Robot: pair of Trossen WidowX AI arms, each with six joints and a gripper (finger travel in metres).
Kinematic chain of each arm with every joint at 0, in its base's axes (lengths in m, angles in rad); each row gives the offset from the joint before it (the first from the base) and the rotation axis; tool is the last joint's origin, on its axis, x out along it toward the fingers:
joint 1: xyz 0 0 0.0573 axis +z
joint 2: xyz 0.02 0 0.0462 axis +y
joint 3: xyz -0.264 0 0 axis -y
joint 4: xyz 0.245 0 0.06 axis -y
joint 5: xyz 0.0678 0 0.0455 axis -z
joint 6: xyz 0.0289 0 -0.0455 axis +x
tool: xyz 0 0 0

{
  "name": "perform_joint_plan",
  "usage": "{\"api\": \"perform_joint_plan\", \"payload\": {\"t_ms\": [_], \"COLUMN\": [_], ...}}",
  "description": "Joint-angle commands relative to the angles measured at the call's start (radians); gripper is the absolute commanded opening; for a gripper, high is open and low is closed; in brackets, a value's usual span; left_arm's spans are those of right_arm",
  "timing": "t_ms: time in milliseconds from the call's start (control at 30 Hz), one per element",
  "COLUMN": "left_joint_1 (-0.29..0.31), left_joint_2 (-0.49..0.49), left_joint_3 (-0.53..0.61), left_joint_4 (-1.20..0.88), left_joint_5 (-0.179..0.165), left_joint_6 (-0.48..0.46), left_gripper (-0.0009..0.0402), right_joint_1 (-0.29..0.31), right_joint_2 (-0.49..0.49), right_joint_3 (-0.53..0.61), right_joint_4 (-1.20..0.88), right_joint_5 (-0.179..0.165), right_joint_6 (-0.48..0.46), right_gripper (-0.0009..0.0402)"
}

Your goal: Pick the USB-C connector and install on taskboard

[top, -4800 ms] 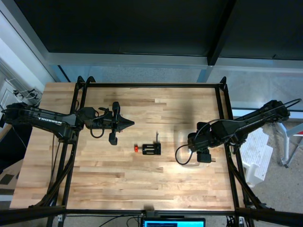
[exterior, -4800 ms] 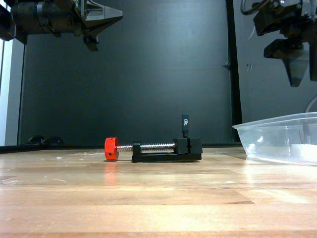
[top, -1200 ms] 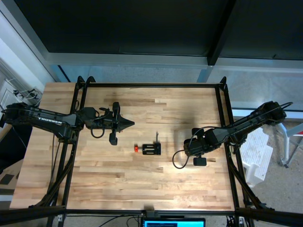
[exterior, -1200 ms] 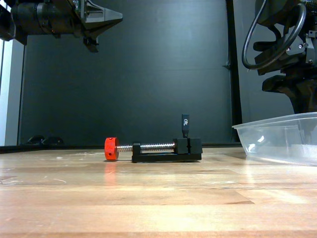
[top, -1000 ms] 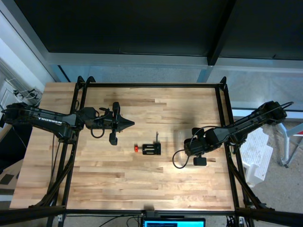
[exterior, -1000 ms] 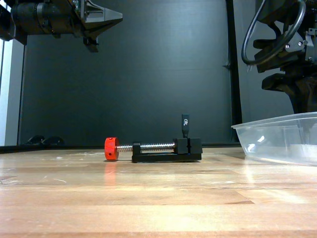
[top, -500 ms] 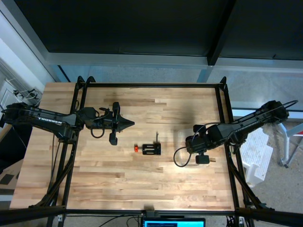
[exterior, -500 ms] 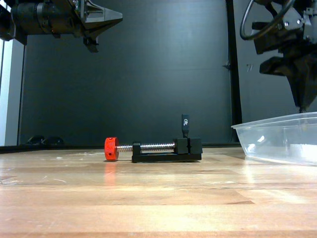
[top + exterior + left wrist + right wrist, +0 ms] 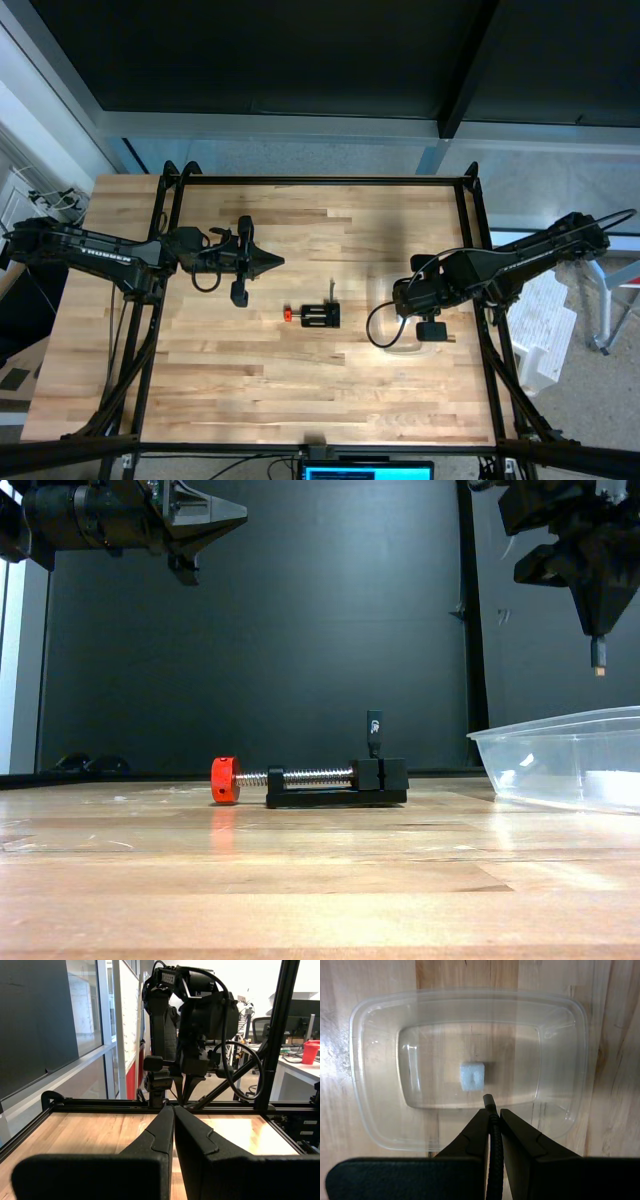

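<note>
Right gripper [image 9: 491, 1114], clamped on the thin black USB-C connector [image 9: 489, 1100], hangs above the clear plastic tray [image 9: 357, 1075], which holds a small white block [image 9: 471, 1076]. Left gripper [image 9: 174, 1110] sits high, fingers pressed together, well apart from the small black taskboard with orange-red knob [image 9: 335, 782] on the wooden table [image 9: 300, 880].

Above the tray [image 9: 470, 994], the fingers [image 9: 475, 1135] of the right gripper [image 9: 492, 1114] hide most of the USB-C connector [image 9: 489, 1100]. Far from the tray, the arm behind the left gripper [image 9: 240, 518] is cut off.
</note>
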Motion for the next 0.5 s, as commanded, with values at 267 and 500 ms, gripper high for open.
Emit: {"api": "perform_joint_plan", "payload": {"t_ms": [267,500], "left_joint_1": [0.000,0.000], "left_joint_2": [0.000,0.000], "left_joint_3": [0.000,0.000], "left_joint_4": [0.000,0.000], "left_joint_5": [0.000,0.000], "left_joint_6": [0.000,0.000], "left_gripper": [0.0000,0.0000], "right_joint_1": [-0.072,-0.124], "right_joint_2": [0.099,0.204], "right_joint_3": [0.113,0.230], "right_joint_4": [-0.002,-0.002], "right_joint_5": [-0.001,-0.001], "right_joint_6": [0.054,0.042], "right_gripper": [0.0000,0.0000]}}
